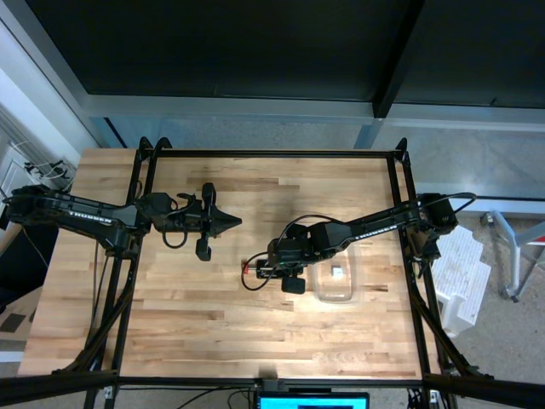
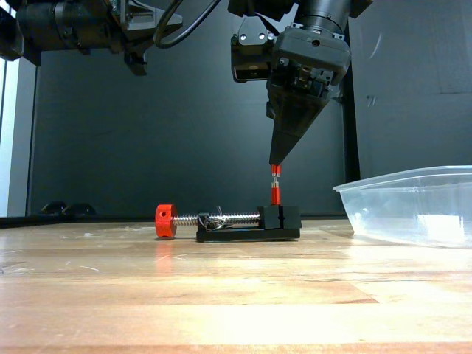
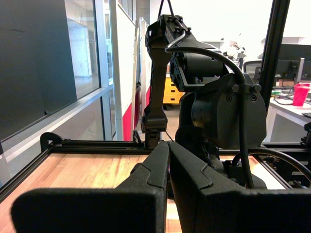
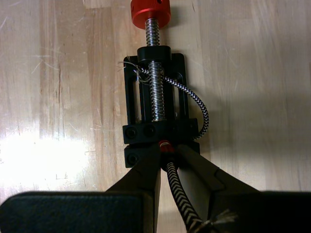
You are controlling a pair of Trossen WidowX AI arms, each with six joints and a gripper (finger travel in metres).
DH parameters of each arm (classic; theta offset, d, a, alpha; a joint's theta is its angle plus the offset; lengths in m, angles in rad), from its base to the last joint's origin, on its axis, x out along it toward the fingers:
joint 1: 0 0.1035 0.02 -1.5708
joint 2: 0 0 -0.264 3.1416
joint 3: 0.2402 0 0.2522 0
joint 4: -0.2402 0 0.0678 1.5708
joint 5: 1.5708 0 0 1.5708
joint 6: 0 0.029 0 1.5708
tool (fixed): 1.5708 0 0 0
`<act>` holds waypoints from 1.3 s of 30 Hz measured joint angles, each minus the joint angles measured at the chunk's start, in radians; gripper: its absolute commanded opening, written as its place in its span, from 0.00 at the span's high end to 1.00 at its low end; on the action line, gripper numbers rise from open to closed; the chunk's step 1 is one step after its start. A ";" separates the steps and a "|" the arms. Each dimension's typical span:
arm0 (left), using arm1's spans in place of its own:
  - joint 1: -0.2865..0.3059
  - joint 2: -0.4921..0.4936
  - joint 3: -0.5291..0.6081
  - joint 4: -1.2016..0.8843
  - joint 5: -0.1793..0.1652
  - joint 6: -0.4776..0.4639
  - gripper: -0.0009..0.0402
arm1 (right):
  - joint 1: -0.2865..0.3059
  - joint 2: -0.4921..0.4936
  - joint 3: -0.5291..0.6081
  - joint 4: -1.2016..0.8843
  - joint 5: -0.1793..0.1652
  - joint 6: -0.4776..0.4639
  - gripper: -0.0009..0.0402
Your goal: Pick the RCA connector and install on taskboard
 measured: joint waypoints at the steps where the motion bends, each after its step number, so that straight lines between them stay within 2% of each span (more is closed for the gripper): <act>1: 0.000 0.000 0.000 0.000 0.000 0.000 0.98 | 0.000 0.000 0.000 0.000 0.000 0.000 0.97; 24: 0.000 0.000 0.000 0.000 0.000 0.000 0.98 | -0.013 0.034 -0.002 0.026 -0.011 -0.004 0.97; 39: 0.000 0.000 0.000 0.000 0.000 0.000 0.98 | -0.015 0.034 -0.002 0.025 0.000 -0.008 0.97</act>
